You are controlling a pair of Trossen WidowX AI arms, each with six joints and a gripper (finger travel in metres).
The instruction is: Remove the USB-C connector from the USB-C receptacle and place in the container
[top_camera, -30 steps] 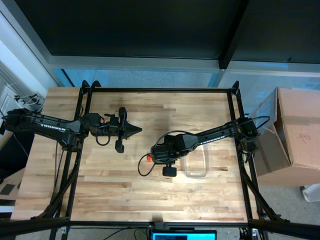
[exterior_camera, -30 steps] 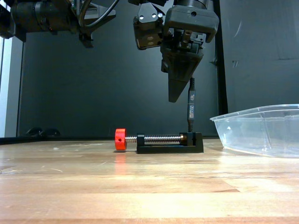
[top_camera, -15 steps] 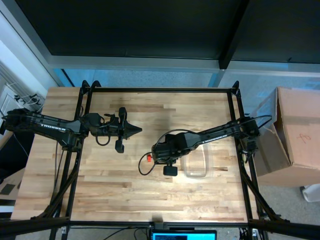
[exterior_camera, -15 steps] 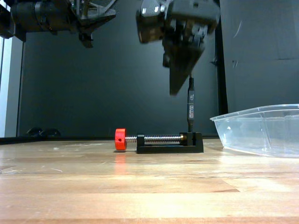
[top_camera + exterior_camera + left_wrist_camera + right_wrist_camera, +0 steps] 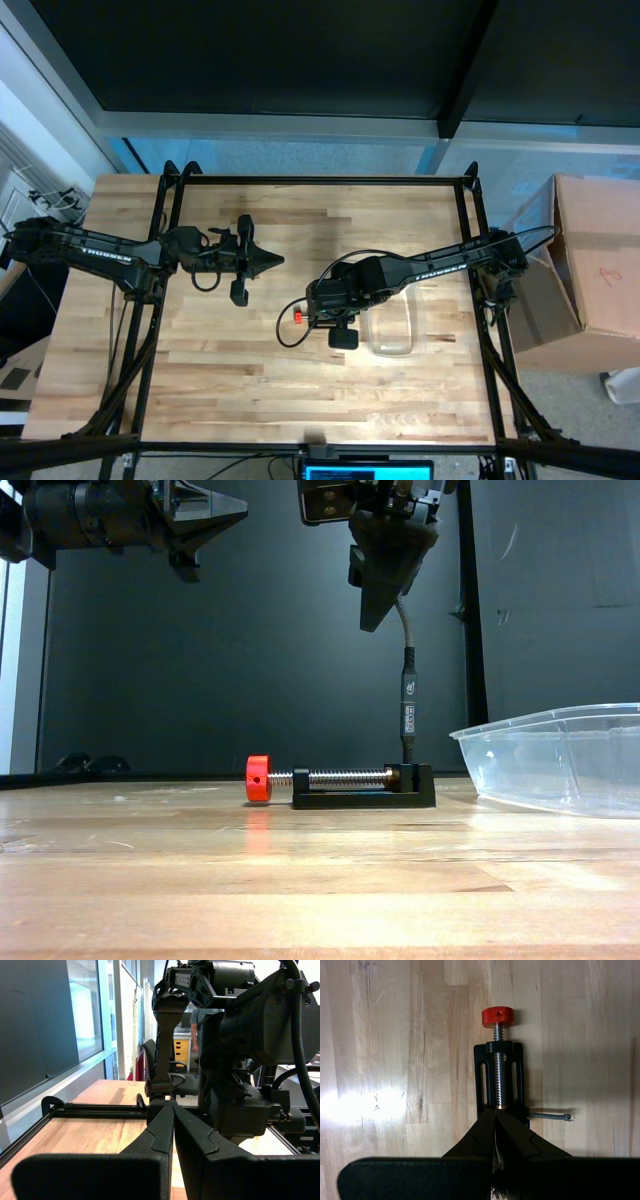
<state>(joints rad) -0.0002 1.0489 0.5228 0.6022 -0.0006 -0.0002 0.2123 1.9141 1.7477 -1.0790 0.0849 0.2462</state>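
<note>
USB-C connector (image 5: 408, 705) sits below right end effector (image 5: 369, 626), left end effector (image 5: 243, 517) aloft.

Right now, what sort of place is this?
Likely an office robotics lab: wooden table, cardboard box, office chair by windows. Left gripper, shut, over table's left; right gripper, shut on cable, above USB-C connector seated in vise.

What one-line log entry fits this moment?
left gripper shut, raised left | right gripper shut above vise | USB-C connector upright in vise
</note>
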